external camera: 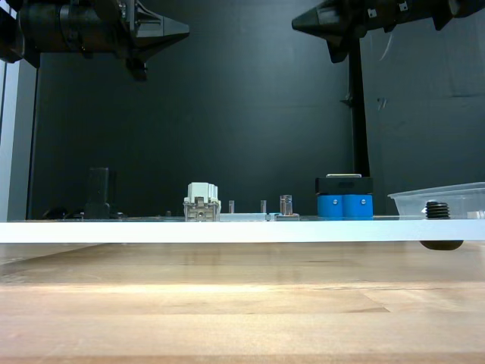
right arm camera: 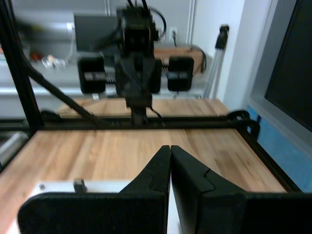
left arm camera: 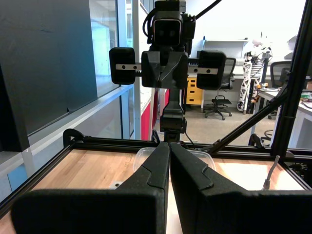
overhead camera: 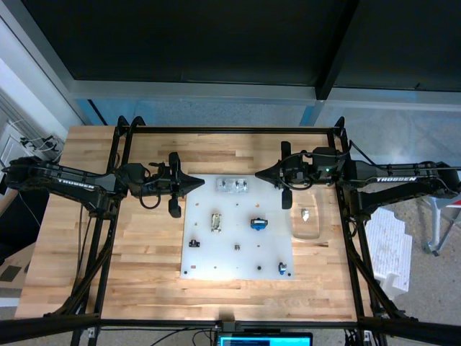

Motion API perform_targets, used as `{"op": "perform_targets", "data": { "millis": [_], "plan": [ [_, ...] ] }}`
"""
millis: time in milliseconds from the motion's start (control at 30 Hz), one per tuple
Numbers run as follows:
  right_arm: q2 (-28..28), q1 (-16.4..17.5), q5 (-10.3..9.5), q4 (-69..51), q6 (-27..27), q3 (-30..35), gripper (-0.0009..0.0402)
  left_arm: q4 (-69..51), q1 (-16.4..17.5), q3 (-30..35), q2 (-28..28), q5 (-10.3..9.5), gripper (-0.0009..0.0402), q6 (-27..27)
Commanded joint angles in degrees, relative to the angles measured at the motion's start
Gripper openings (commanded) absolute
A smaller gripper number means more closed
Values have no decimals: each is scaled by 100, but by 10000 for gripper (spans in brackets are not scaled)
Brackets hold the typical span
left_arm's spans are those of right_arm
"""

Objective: Pick the RJ45 connector and install on taskboard

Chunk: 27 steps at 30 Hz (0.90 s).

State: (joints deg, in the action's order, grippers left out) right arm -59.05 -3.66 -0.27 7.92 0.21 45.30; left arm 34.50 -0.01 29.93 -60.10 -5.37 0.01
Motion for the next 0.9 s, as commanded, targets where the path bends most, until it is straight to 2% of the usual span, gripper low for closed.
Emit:
{"op": "perform_targets", "data": {
  "millis": [33, 100, 167, 600, 700, 767, 900],
  "plan": [
    [15, 2, -9, 498, -197, -177, 0, 2, 0, 2, 0, 0, 0, 0],
    [15, 2, -11, 754, -271, -286, 0, 2, 2, 2, 0, 2, 0, 0],
    [15, 0, -96, 901, -275, -361, 0, 2, 0, 2, -2, 2, 0, 0],
    [20, -2, -109, 1346, -273, -708, 0, 2, 0, 2, 0, 0, 0, 0],
    [20, 0, -157, 1394, -271, -761, 0, 2, 0, 2, -2, 2, 0, 0],
    [20, 4, -297, 1539, -275, -852, 0, 2, 2, 2, 0, 0, 0, 0],
    [20, 2, -243, 1722, -299, -1025, 0, 2, 0, 2, 0, 2, 0, 0]
  ]
}}
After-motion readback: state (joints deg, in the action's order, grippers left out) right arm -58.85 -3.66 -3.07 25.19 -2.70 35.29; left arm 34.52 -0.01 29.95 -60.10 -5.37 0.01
